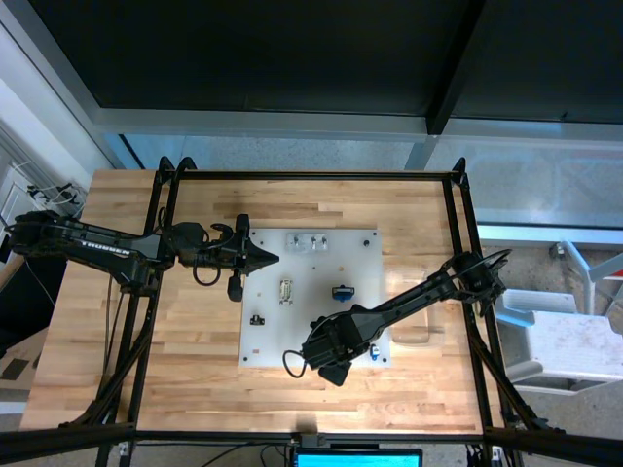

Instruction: Unfasten the M12 fastener and place in the container

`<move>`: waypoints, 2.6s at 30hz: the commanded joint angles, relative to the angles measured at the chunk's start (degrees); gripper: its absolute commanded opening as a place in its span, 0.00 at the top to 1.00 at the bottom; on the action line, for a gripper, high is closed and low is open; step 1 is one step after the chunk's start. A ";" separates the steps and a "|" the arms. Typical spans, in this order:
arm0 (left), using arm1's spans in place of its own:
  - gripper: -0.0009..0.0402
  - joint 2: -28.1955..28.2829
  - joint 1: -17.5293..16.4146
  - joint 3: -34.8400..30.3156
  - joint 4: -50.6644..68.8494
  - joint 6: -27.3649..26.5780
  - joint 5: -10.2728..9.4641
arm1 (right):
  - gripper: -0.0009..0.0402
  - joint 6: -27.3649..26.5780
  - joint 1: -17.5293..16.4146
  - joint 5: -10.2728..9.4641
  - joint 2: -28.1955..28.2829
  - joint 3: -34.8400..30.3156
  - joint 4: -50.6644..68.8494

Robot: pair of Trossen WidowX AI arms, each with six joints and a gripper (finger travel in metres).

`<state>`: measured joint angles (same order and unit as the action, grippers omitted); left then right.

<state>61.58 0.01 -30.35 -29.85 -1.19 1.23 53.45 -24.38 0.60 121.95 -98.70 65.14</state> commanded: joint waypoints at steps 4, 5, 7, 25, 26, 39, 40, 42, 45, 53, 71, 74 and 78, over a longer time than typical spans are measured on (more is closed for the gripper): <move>0.98 0.02 0.00 -0.02 -0.02 0.02 0.00 | 0.42 -0.46 0.00 -0.15 0.42 0.20 -0.28; 0.98 0.02 0.00 -0.02 -0.02 0.02 0.00 | 0.42 -0.44 -0.02 -0.15 0.42 0.28 -0.28; 0.98 0.02 0.00 -0.02 0.00 0.02 0.00 | 0.42 -0.46 0.00 -0.15 0.42 0.33 -0.28; 0.98 0.02 -0.02 -0.02 -0.02 0.02 0.00 | 0.52 -1.44 0.04 -0.24 0.39 1.88 -2.01; 0.98 0.02 0.00 -0.02 -0.02 0.02 0.00 | 0.54 -1.44 0.04 -0.24 0.39 1.88 -1.99; 0.98 0.02 0.00 -0.02 -0.02 0.02 0.00 | 0.79 -1.40 0.13 -0.87 0.28 1.88 -2.03; 0.98 0.02 0.00 -0.02 -0.02 0.02 0.00 | 0.80 -1.42 0.13 -0.87 0.28 1.88 -2.08; 0.98 0.02 0.00 -0.02 -0.02 0.02 0.00 | 0.83 -1.51 0.13 -0.87 0.28 1.88 -2.38; 0.98 0.02 0.00 -0.02 -0.02 0.02 0.00 | 0.87 -2.12 0.13 -0.87 0.28 1.88 -2.82; 0.98 0.02 0.00 -0.02 -0.02 0.02 0.00 | 0.94 -11.43 0.13 -0.87 0.28 1.88 -3.32; 0.98 0.02 0.00 -0.02 -0.02 0.02 0.00 | 0.96 -75.93 0.72 -0.68 0.28 1.88 -3.28; 0.98 0.02 -0.02 -0.02 -0.02 0.02 0.00 | 0.96 -88.54 0.79 -0.66 0.15 1.79 -3.30; 0.98 0.02 0.00 -0.02 -0.02 0.02 0.00 | 0.96 -101.74 0.83 -0.61 -0.42 1.81 -3.30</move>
<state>61.58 0.01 -30.37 -29.87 -1.19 1.23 -45.10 -23.59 -0.19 121.93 -96.75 61.80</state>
